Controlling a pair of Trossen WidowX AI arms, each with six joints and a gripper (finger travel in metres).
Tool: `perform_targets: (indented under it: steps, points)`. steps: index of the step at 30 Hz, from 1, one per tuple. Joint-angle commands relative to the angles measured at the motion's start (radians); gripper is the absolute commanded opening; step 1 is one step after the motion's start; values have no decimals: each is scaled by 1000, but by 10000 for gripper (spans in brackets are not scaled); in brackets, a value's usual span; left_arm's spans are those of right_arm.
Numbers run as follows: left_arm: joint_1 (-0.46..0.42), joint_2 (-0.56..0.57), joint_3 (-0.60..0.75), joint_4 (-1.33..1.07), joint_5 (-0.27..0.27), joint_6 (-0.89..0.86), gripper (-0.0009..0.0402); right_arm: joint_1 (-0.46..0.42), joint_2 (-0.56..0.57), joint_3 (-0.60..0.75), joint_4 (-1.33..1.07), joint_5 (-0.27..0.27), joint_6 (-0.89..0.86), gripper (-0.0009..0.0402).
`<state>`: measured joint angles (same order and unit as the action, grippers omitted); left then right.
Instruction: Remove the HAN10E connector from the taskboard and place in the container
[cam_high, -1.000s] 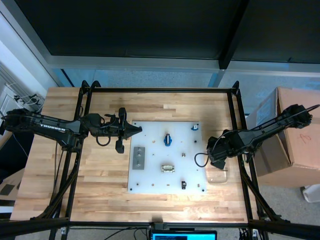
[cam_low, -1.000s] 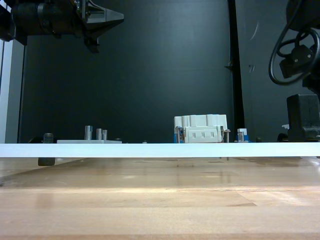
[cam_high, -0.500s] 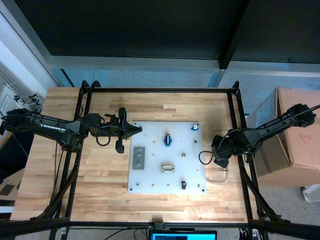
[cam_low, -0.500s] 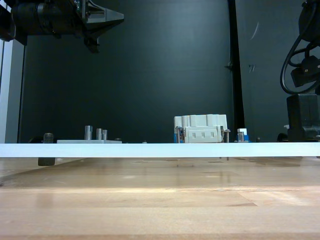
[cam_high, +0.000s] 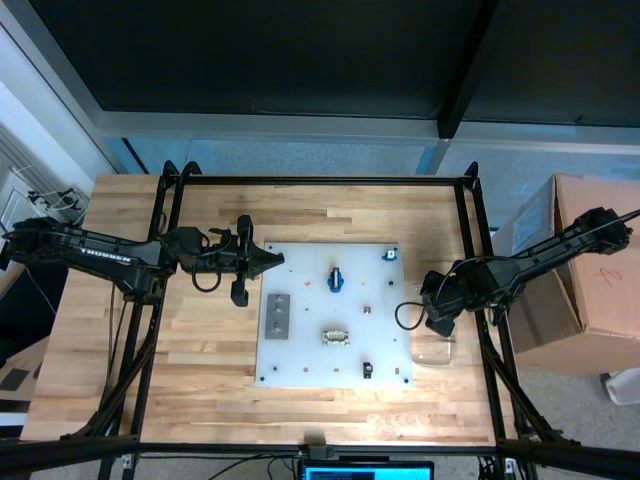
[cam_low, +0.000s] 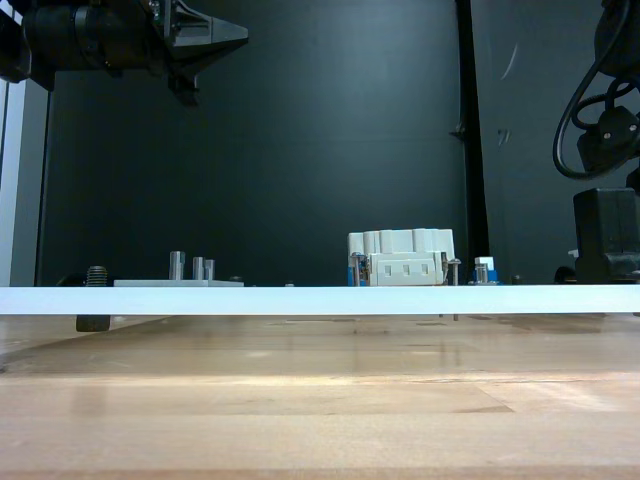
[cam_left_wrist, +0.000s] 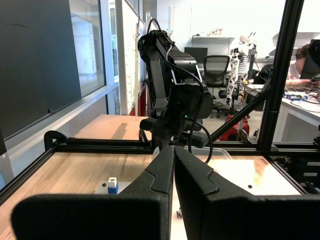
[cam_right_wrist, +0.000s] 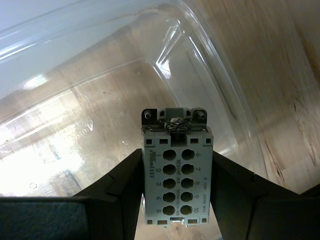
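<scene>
Right wrist view: my right gripper (cam_right_wrist: 175, 161) clamps the HAN10E connector (cam_right_wrist: 175, 172) by its flat sides, over the clear container (cam_right_wrist: 215, 75). I'd judge it a stiff, light, smooth-sided plastic block that could slip. The left gripper (cam_left_wrist: 174, 152), fingers pressed together, hovers above the taskboard's (cam_high: 300, 360) left edge.

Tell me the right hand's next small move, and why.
Probably lower the right hand: it holds the HAN10E connector clamped above the floor of the clear container, inside its rim, so a short descent before release looks sensible. The left hand hangs shut over the far left corner of the taskboard.
</scene>
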<state>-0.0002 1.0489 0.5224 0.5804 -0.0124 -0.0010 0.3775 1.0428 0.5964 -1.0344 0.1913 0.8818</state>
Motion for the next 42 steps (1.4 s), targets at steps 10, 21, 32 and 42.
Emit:
perform_targets:
  steps: [10, 21, 32, 42]
  points:
    - [0, 0, 0, 0, 0, 0, 0, 0, 1, 0, 2, 3, 4, 53]
    - [0, 0, 0, 0, 0, 0, 0, 0, 3, -43, 59, 0, 17, 159]
    - [0, 0, 0, 0, 0, 0, 0, 0, 3, -60, 58, -2, 30, 263]
    - [0, 0, 0, 0, 0, 0, 0, 0, 2, 56, -70, -10, 27, 297]
